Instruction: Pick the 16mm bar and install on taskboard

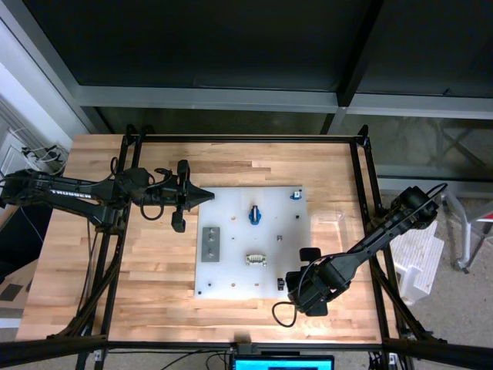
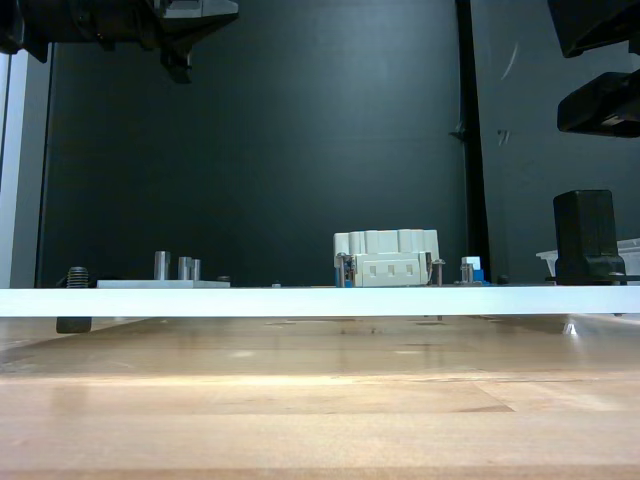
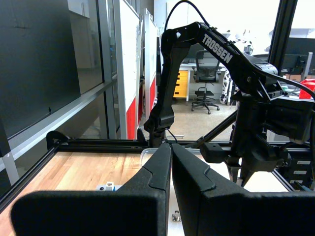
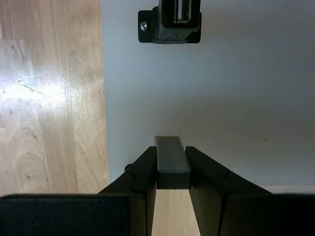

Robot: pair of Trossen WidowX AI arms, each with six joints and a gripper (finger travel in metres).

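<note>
— Bar (image 4: 172,164) first: how do we expect it to handle?

— We judge it rigid and fairly dense for its bulk. It is dark, square-edged and smooth-faced, probably metal. It has no give, so it will not absorb any misalignment at the seat, and the smooth flats could slide between the pads. Best hold: across the two flat sides, well back from the end that must go in.

— And the right hand (image 4: 171,153)?

— Narrow, clamped on the bar from both sides. The bar runs along the fingers (image 4: 142,172), and its far end sticks just past the tips, pointing down at the white taskboard (image 4: 221,98). So it is held, clear of any seat. In the high view we place this hand over the board's near right corner, and the wooden surface (image 4: 49,98) shows just beside the board edge. A black fitting (image 4: 170,22) sits on the board ahead of the bar, apart from it. We cannot tell whether that is the seat.

— And the left hand (image 3: 171,146)?

— Its fingers are pressed together with nothing between them. It hangs raised at the board's far left edge, well apart from the right hand.
</note>
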